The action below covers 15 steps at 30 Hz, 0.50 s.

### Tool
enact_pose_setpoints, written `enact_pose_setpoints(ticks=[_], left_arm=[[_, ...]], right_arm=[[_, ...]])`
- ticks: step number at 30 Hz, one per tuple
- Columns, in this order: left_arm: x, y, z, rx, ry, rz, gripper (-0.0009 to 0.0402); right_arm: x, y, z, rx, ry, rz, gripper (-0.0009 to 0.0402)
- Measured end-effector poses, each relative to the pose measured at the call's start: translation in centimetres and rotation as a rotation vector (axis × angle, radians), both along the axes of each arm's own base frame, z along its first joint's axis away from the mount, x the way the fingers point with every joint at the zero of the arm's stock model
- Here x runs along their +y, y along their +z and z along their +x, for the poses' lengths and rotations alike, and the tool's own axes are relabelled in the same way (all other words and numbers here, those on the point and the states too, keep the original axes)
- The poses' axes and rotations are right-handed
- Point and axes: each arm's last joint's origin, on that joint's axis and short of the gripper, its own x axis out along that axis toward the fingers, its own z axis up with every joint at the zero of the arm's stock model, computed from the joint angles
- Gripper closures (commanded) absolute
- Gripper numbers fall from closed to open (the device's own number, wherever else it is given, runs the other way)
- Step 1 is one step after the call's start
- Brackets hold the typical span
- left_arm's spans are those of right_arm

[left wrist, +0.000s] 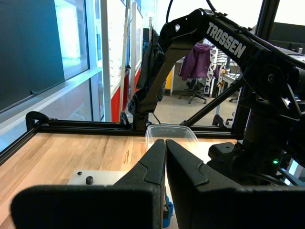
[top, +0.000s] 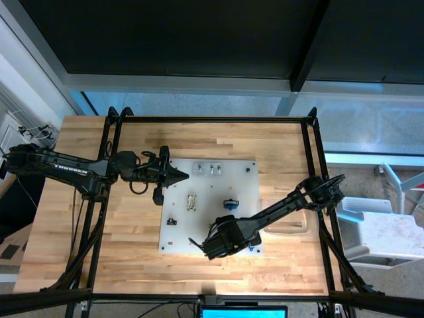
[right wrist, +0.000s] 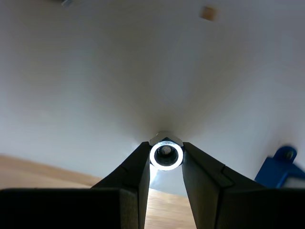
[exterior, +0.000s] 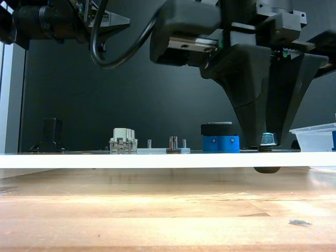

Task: Pick the M12 fastener and fasten on the M12 threads

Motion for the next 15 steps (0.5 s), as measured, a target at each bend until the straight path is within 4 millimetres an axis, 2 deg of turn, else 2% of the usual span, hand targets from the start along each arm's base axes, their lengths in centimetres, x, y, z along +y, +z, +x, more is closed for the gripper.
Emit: enact_pose_setpoints(ticks=[15], left_arm=[[0.00,0.01,0.00,0.000,0.000,0.000,0.0393]], right_arm=[[0.00,-0.01,0.02,0.016,-0.686,0.033,0.0377]])
